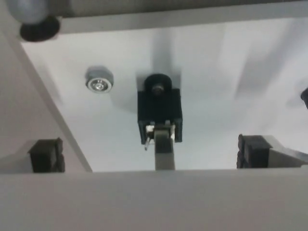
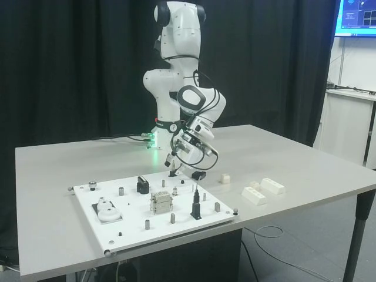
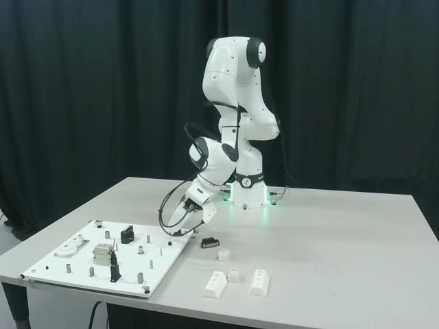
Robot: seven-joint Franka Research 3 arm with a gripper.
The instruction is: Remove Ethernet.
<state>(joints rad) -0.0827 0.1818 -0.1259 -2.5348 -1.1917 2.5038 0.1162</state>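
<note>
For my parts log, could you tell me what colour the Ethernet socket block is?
Black; the Ethernet socket block shows best in the wrist view.

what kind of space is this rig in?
Probably a robotics lab or test cell: black curtains behind the arm, a grey table carrying a white task board of connectors and pegs, and a monitor in the corner.

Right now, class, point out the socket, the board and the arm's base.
socket [image 1: 160, 115], wrist view, black housing.
board [image 2: 130, 228], first room view, bare white face.
base [image 3: 248, 197], second room view, white foot.
</note>
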